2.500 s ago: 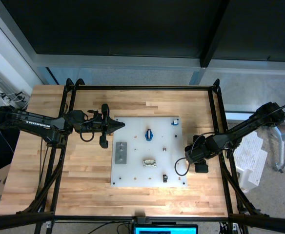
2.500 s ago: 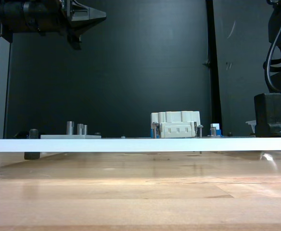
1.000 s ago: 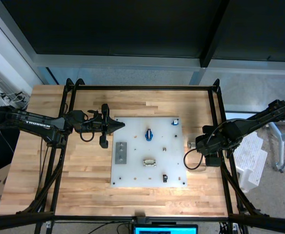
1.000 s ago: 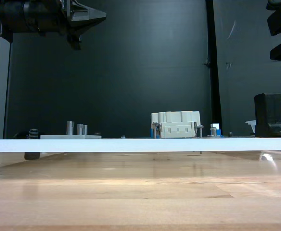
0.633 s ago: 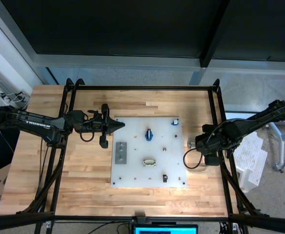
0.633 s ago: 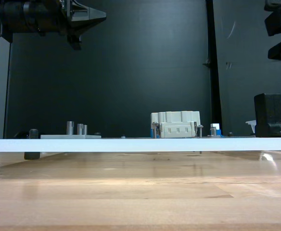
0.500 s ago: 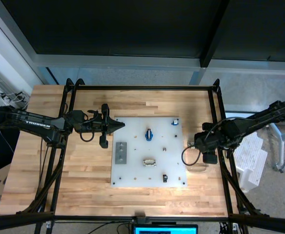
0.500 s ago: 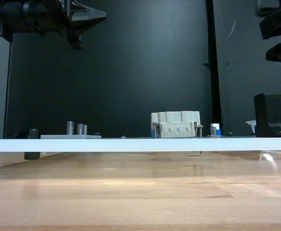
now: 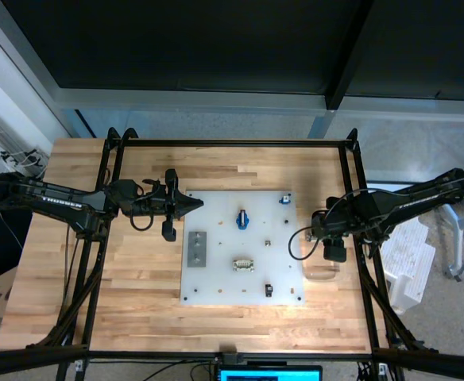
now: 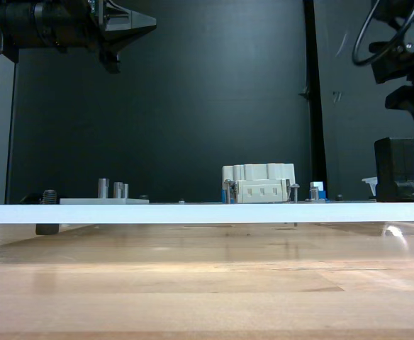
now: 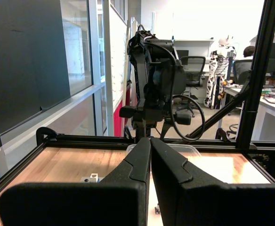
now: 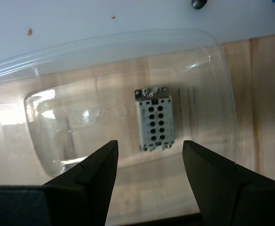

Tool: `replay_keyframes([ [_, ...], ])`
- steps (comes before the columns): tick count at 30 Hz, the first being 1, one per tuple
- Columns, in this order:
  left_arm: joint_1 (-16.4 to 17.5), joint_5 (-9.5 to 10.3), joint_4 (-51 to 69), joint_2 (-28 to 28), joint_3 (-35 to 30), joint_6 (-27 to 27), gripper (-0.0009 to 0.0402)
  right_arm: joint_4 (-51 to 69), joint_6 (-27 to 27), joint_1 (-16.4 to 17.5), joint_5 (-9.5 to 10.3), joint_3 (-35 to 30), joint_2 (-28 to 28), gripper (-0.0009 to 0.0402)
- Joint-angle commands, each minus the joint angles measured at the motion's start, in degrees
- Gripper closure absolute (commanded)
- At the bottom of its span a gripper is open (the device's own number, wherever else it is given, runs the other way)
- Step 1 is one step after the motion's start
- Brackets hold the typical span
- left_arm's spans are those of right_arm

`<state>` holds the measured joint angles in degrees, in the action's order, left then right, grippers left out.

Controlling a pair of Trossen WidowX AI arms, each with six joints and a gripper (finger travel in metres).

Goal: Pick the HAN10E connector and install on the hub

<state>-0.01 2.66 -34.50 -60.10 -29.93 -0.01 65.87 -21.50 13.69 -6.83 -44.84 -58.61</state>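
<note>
- The white board (image 9: 216,286) carries the hub (image 9: 244,264) near its middle, well apart from my right arm
- The clear tray (image 12: 213,70), just off the board's right edge, holds only the HAN10E connector (image 12: 154,120), flat, pin face up
- My right gripper (image 12: 150,142) hangs spread wide above the connector, which lies lengthwise between the jaws; I judge closing would take its long sides
- My left gripper (image 11: 150,139) sits closed, raised left of the board, farther off
</note>
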Motion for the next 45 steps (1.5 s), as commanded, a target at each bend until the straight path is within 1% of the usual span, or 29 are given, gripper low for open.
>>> replay_keyframes([
  [1, 0.0, -0.02, -0.02, 0.0, -0.02, 0.0, 0.0393, -1.4, 1.66, -1.6, 0.0, 1.18, 0.0, 0.0203],
  [5, 0.0, -0.02, -0.02, 0.0, -0.02, 0.0, 0.0393, -3.28, 1.66, -3.76, 0.02, 2.54, 0.0, 0.0203],
  [6, 0.0, -0.02, -0.02, 0.0, -0.02, 0.0, 0.0393, -3.72, 1.66, -4.15, 0.42, 2.8, 0.0, 0.0203],
  [10, 0.0, -0.02, -0.02, 0.0, -0.02, 0.0, 0.0393, -6.03, 2.29, -5.22, 0.42, 4.13, 0.0, 0.0203],
  [16, 0.02, -0.02, -0.02, 0.0, -0.02, 0.0, 0.0393, -7.96, 2.95, -5.46, 0.63, 6.73, -0.59, 0.0203],
  [22, 0.0, -0.02, -0.02, 0.0, -0.02, 0.0, 0.0393, -9.38, 3.06, -5.49, 0.59, 7.61, -2.19, 0.0202],
  [25, 0.0, -0.02, -0.02, -0.02, -0.02, 0.0, 0.0393, -10.01, 3.1, -5.49, 0.59, 8.11, -3.26, 0.0188],
  [31, 0.0, -0.02, -0.02, 0.0, -0.02, 0.0, 0.0393, -11.06, 3.1, -5.46, 0.61, 8.5, -4.72, 0.0135],
  [34, 0.0, -0.02, -0.02, -0.02, -0.02, 0.0, 0.0393, -11.47, 2.97, -5.46, 0.61, 8.83, -4.9, 0.0115],
  [38, 0.0, -0.02, -0.02, 0.0, -0.02, 0.0, 0.0393, -13.14, 2.99, -5.44, 1.03, 9.49, -4.9, 0.0106],
  [45, 0.0, -0.02, -0.02, 0.0, -0.02, 0.0, 0.0393, -14.19, 2.95, -5.42, 1.09, 10.03, -6.82, 0.0107],
])
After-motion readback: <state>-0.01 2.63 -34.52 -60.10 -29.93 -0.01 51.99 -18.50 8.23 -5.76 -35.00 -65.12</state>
